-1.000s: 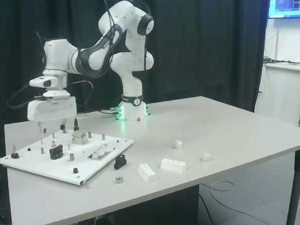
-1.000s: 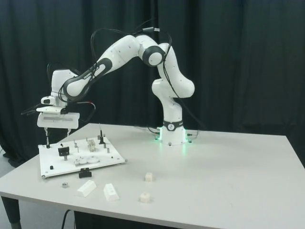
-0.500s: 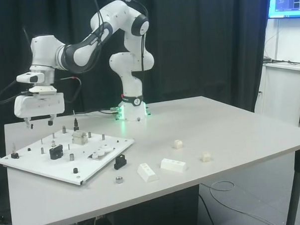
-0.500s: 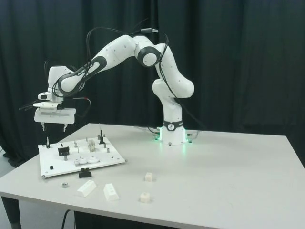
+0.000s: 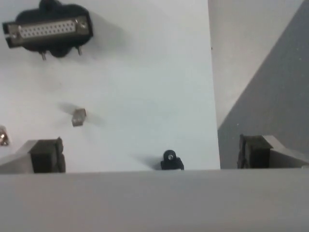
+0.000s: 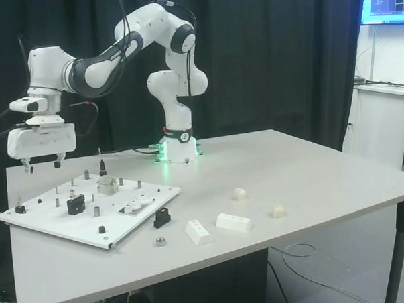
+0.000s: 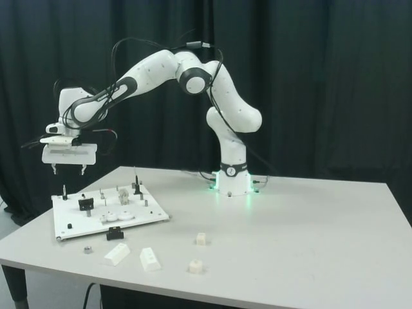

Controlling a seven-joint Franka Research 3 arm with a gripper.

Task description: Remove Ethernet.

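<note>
The white board (image 5: 145,87) runs off the wrist view's edges. Its small parts (image 6: 100,196) look too tiny to identify, perhaps none an Ethernet plug.

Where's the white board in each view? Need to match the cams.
Wrist view: white board fills most of the picture, beneath the fingertips.
First room view: white board at picture left, on the table.
Second room view: white board at lower left.
Shared landmark: the open gripper above its corner.

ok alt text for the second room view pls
A white robot arm reaches from its base on a grey table, its open, empty claw hanging above the far corner of a white board studded with small parts. Loose white blocks lie near the table's front edge.
</note>
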